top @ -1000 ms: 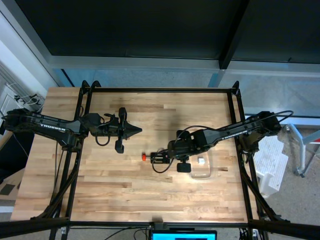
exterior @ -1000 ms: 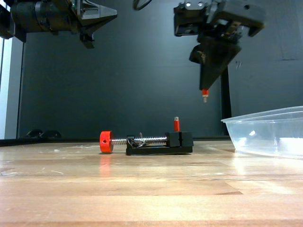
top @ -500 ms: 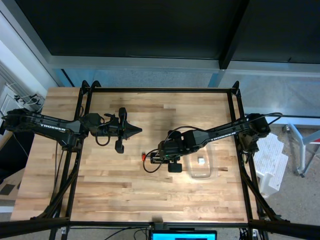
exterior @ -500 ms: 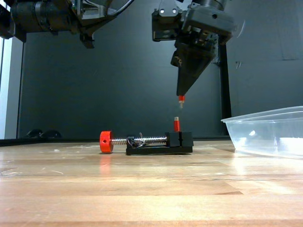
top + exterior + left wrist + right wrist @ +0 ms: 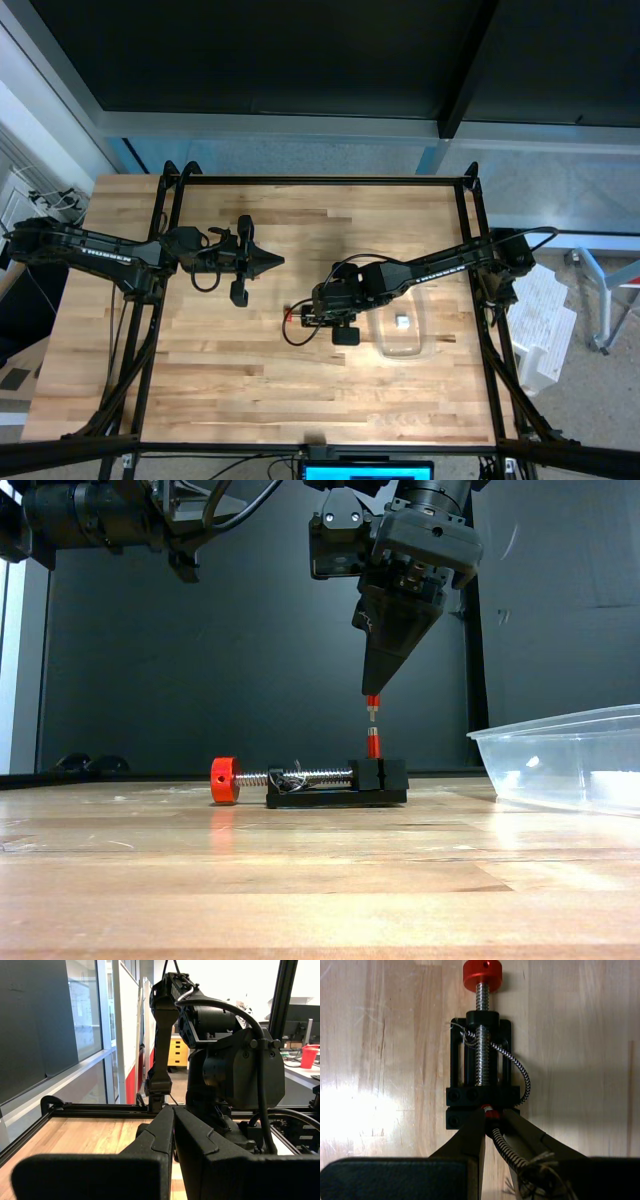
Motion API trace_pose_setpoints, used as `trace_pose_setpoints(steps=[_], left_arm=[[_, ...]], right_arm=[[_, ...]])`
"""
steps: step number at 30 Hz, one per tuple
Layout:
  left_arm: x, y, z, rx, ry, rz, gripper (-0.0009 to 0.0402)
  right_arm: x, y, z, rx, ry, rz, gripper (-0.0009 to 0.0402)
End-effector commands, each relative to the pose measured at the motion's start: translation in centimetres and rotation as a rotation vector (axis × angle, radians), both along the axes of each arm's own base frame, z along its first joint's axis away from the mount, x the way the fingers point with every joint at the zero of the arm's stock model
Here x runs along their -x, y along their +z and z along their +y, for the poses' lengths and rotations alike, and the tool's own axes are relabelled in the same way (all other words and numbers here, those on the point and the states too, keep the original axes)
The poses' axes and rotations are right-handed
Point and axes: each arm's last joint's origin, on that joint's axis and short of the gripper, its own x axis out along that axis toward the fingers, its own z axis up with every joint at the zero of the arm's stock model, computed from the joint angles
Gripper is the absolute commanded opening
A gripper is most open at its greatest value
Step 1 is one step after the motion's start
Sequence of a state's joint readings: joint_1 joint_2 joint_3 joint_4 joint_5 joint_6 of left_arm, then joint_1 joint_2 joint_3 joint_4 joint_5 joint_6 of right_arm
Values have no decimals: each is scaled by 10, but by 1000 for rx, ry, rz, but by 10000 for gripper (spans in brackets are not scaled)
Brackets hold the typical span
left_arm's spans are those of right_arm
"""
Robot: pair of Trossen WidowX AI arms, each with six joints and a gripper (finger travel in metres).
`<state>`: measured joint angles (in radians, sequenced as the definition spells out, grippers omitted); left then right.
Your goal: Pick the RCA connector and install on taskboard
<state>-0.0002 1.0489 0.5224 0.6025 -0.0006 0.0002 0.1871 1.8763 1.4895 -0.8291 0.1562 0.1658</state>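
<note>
Table: pale wooden top, both arms reaching in over it
Tray: clear plastic tray near the right side, just beside the taskboard but apart from it
Cube: 1 small white cube lying inside the tray
Taskboard: small black block flat on the table, a red knob at its left end on a silvery threaded screw, and 1 short red post standing upright on its right end block
RCA connector: tiny plug with a red collar and pale tip, hanging tip-down straight above the red post, a small gap between them; a braided cable trails back from it between the fingers
Right gripper: right gripper pointing straight down over the taskboard's right end, clenched on the RCA connector at its very tips
Left gripper: left gripper held high over the table, farther back and well left of the taskboard, its fingers pressed together on nothing
</note>
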Motion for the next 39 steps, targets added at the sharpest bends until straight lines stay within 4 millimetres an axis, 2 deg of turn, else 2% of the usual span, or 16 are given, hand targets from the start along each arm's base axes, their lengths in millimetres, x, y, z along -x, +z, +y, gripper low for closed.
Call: trace_pose_setpoints(steps=[1, 28, 39], left_arm=[[0, 0, 0, 0, 0, -1, 0], [0, 0, 0, 0, 0, 0, 0], [0, 0, 0, 0, 0, 0, 0]], right_arm=[[0, -1, 0, 0, -1, -3, 0], [1, -7, -1, -27, -3, -1, 0], [2, -18, -2, -29, -5, -6, 0]])
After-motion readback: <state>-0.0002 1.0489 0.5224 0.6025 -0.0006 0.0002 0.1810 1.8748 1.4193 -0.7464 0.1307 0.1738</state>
